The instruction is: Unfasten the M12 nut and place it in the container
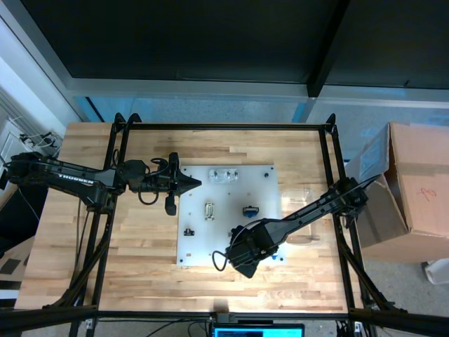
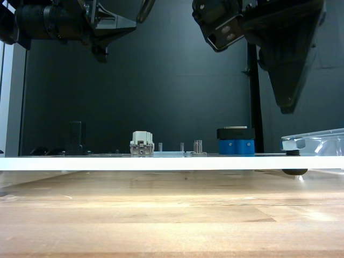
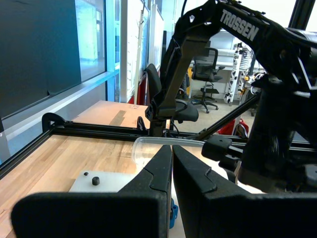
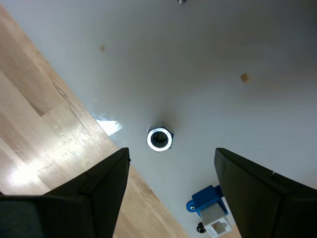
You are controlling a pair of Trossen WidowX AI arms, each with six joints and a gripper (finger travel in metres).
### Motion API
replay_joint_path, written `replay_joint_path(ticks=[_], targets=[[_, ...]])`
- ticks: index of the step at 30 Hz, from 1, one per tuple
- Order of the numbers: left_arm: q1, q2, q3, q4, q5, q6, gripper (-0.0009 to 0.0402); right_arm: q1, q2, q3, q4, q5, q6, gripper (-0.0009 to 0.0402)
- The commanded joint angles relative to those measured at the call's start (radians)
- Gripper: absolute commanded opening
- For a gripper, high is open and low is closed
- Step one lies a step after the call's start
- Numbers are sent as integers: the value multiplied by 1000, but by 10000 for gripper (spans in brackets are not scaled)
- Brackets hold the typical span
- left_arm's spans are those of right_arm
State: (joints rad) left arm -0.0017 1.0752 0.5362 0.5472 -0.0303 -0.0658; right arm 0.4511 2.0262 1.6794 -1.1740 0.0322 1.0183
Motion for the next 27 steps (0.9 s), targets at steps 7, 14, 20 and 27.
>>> replay_joint_path(ticks=[7, 14, 20, 27], targets=[[0, 0, 0, 1, 0, 0, 0, -2, 64, -9, 16, 1, 4, 252], [0, 0, 0, 1, 0, 0, 0, -2, 91, -22, 39, 1, 2, 218], [0, 0, 0, 0, 0, 0, 0, -2, 89, -28, 49, 2, -10, 167], [0, 0, 0, 0, 0, 0, 0, -2, 89, -27, 52, 2, -14, 79]])
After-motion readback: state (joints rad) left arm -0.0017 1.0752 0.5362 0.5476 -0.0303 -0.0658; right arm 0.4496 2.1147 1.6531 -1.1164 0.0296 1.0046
